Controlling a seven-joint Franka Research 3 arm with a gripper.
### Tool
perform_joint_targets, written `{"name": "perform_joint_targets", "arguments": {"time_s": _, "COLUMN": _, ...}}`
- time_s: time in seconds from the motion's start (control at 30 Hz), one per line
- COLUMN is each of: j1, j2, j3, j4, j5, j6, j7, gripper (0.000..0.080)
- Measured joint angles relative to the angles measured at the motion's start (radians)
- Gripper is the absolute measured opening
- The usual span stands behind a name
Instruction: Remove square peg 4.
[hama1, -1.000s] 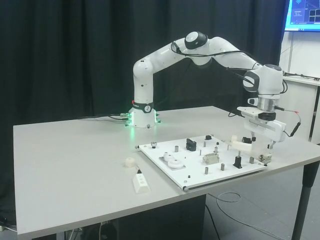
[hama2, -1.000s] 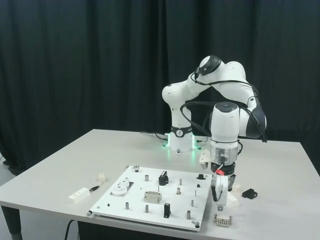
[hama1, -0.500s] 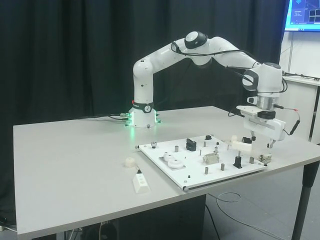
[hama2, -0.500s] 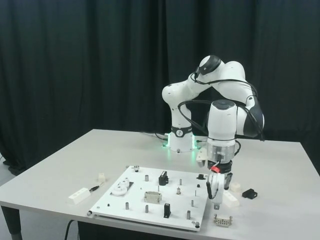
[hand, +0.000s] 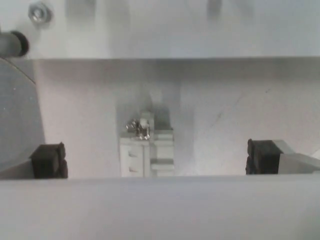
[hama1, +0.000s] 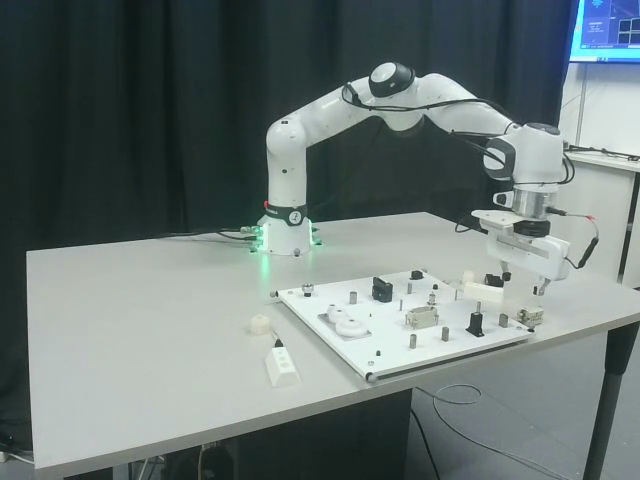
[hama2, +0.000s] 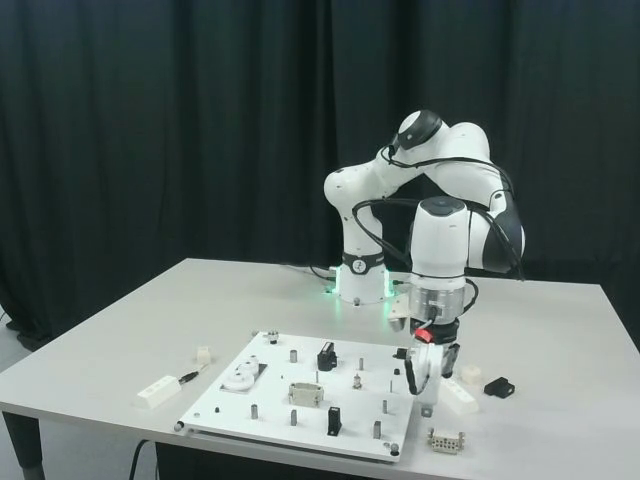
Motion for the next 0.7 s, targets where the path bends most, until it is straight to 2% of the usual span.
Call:
{"name": "perform_joint_targets", "arguments": {"time_s": 0.17, "j1": 0.001, "j2": 0.019, "j3": -0.035, "j4": 0.0, "j5": 0.0, "j6": 0.0, "j7": 0.001, "gripper": 0.08}}
{"name": "perform_joint_targets", "arguments": {"time_s": 0.33, "j1": 0.001, "j2": 0.05, "j3": -0.086, "j4": 0.0, "j5": 0.015, "j6": 0.0, "j7": 0.0, "gripper": 0.08}}
{"name": "perform_joint_targets", "arguments": {"time_s": 0.57, "j1": -0.003, "j2": 0.11, "j3": -0.163, "j4": 0.003, "j5": 0.091, "j6": -0.007, "j7": -0.056, "gripper": 0.08}}
{"name": "perform_joint_targets", "arguments": {"time_s": 0.7, "j1": -0.015, "j2": 0.141, "j3": -0.189, "j4": 0.011, "j5": 0.149, "j6": -0.021, "j7": -0.082, "gripper": 0.08}}
